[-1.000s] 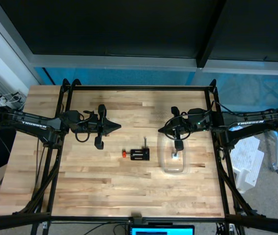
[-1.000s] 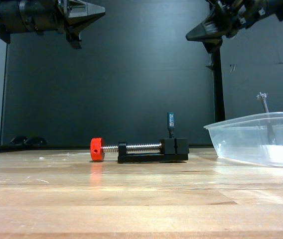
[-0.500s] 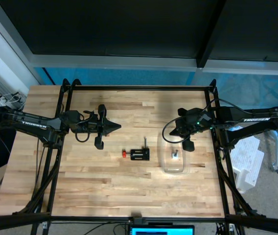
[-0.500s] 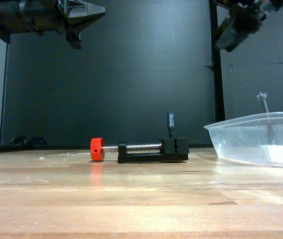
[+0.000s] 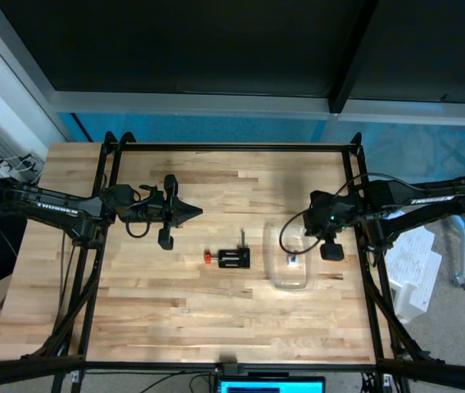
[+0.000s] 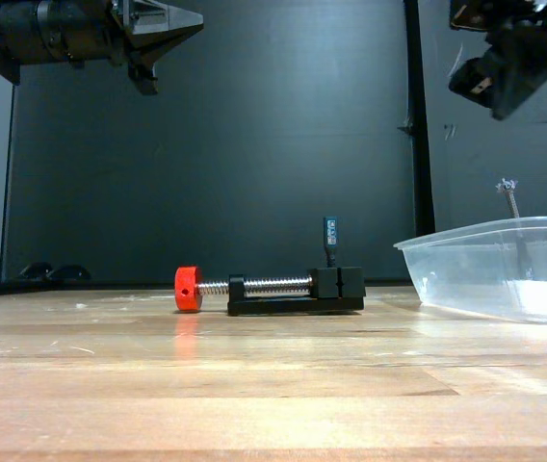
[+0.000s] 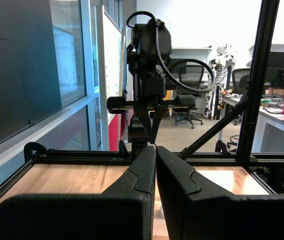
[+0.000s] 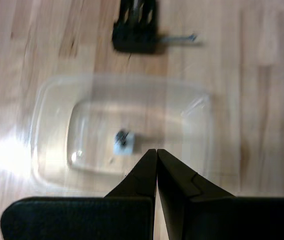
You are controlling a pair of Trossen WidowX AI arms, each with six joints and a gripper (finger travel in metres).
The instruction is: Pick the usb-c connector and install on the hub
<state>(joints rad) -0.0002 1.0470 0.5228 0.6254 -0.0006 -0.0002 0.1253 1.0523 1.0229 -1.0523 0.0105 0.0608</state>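
The usb-c connector (image 5: 295,259) is a small white-grey piece lying free inside a clear plastic tray (image 5: 278,282); the right wrist view shows the connector (image 8: 122,141) on the tray floor (image 8: 47,105). My right gripper (image 5: 331,248) hangs high above the tray's right side, pointing down, fingers shut and holding nothing (image 8: 156,151). The hub (image 6: 330,231) stands upright, clamped in a small black vise (image 5: 232,259) with a red knob (image 6: 187,288). My left gripper (image 5: 195,212) hovers high to the upper left of the vise, shut and holding nothing (image 7: 155,148).
The tray (image 6: 485,265) sits just right of the vise (image 8: 135,22) on the wooden table. A thin stem (image 6: 511,197) rises from the connector above the tray rim. A black frame runs around the table's sides and far edge.
My right arm has drawn back to the right and tipped its gripper downward over the tray. The left arm, vise and connector have not moved.
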